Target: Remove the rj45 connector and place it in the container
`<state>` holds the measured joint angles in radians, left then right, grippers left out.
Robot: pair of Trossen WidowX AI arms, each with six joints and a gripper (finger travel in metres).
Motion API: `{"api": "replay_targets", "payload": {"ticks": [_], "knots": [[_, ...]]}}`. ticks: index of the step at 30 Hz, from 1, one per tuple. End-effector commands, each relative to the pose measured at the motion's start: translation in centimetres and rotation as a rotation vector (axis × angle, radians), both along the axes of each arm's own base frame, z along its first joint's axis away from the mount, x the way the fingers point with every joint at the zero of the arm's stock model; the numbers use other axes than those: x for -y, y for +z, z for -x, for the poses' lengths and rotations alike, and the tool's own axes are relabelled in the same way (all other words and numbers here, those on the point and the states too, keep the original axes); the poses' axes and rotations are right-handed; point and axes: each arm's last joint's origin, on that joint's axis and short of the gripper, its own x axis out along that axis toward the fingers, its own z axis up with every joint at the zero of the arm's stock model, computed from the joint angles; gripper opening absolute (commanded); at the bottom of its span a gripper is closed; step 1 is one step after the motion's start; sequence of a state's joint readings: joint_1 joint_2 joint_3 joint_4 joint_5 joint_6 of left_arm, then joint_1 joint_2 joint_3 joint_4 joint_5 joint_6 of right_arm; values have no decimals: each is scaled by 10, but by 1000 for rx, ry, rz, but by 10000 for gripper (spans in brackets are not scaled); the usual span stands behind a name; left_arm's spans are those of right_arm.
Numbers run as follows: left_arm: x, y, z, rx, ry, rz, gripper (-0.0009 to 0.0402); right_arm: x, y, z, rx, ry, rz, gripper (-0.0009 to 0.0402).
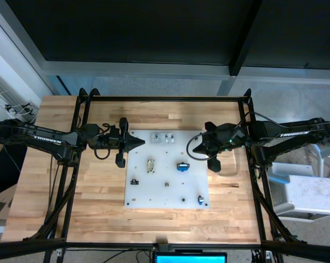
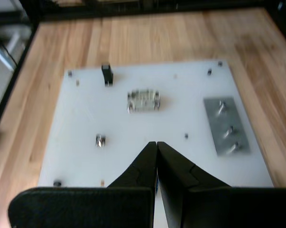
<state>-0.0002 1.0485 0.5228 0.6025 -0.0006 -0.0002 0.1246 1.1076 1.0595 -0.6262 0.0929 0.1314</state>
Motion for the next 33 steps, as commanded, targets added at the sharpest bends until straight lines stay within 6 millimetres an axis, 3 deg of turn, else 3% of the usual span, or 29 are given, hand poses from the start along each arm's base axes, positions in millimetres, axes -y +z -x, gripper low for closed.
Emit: {"api": "replay_targets", "payload": {"ticks": [1, 13, 33], "knots": [[0, 0, 0, -1, 0, 0, 1, -7, 2, -1, -76, -2, -12, 0], [0, 0, 0, 0, 0, 0, 1, -41, 3, -6, -324, 25, -12, 0], [0, 0, 0, 0, 0, 0, 1, -92, -20, -9, -503, 52, -11, 0]]}}
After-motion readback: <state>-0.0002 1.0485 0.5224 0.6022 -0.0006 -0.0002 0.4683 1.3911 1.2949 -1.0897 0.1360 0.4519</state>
